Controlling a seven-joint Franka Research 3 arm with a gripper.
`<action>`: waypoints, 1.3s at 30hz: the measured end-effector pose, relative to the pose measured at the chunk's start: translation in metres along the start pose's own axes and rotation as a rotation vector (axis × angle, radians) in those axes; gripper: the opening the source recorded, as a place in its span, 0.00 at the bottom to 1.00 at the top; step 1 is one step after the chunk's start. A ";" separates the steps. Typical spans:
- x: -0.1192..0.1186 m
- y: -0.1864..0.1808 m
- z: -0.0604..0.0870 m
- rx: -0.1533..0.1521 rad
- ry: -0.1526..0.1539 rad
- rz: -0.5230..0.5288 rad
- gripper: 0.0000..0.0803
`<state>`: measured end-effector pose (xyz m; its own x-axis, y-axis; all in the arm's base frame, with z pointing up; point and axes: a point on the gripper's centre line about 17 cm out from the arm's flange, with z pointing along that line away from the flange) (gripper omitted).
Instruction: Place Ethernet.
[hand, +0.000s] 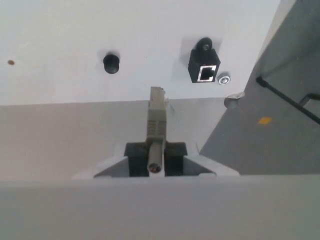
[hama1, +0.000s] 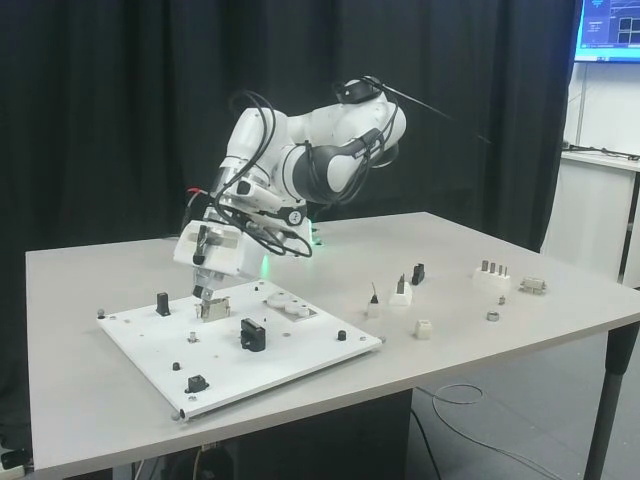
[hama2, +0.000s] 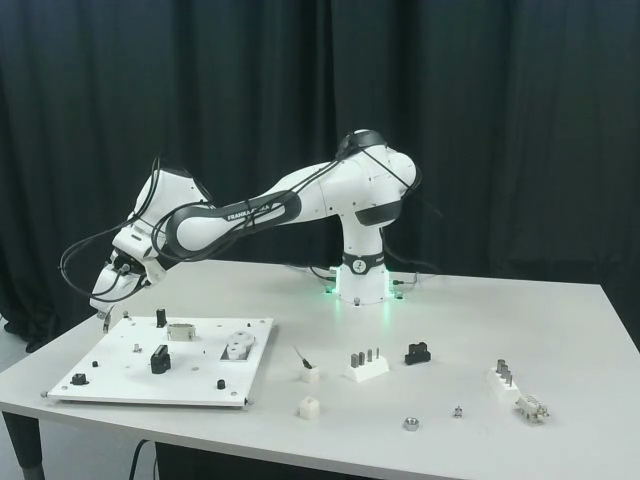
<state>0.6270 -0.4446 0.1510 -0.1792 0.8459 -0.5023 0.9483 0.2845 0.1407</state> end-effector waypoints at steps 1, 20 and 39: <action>0.000 0.000 0.000 -0.001 0.000 0.001 0.08; 0.001 0.003 -0.001 -0.009 0.002 0.027 0.08; 0.018 0.027 -0.015 -0.050 0.055 0.164 0.08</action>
<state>0.6452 -0.4151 0.1582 -0.0389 0.9056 -0.4223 0.9519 0.1622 0.2600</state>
